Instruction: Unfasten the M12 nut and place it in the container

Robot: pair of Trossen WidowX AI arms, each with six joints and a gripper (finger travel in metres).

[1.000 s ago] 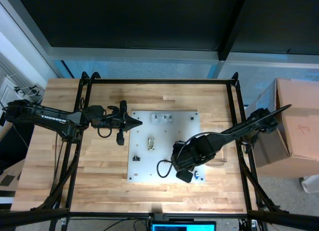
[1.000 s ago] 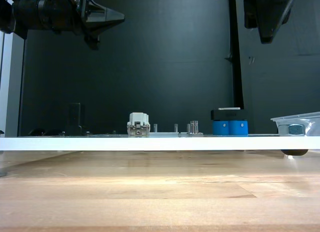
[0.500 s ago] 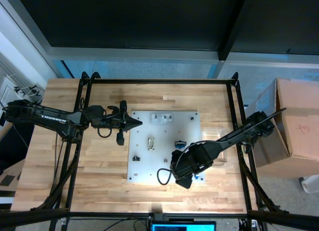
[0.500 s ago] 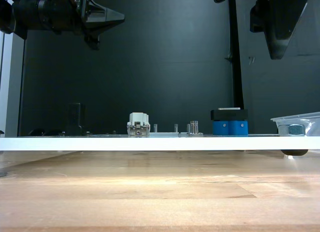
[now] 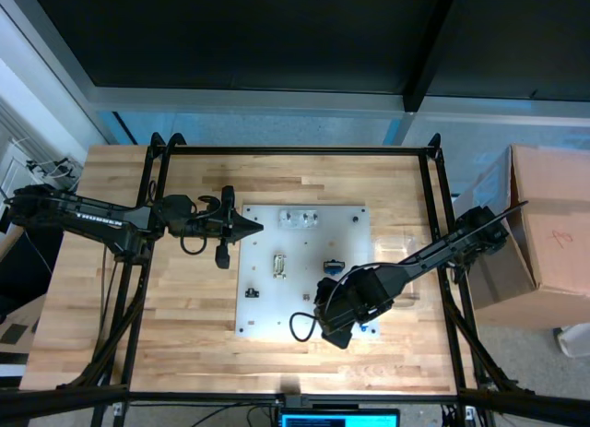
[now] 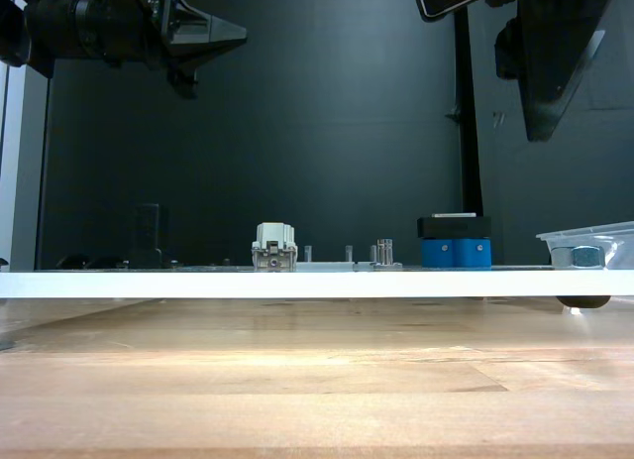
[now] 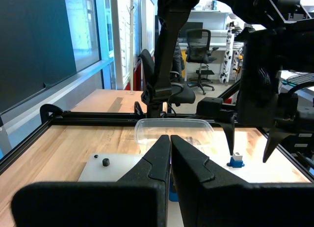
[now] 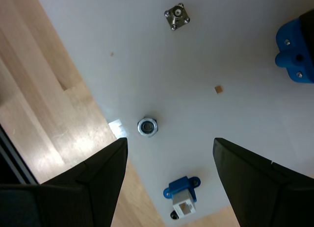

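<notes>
Right wrist view: the right gripper (image 8: 169, 141) hangs above the white board (image 8: 206, 50) with its fingers (image 8: 98, 173) spread wide, looking straight down on the M12 nut (image 8: 147, 126). The nut sits on its stud close to the board's near right edge. A dark core shows in its bore, and neither finger touches it.

Low view: the nut stands at board level in front of the clear container (image 6: 594, 231), with the right gripper well above it.

High view: the right gripper covers the board's near right part. The left gripper (image 5: 249, 227) hovers by the board's left edge, high over the table (image 5: 111, 298). Its fingers (image 7: 159, 153) are pressed together, holding nothing.
</notes>
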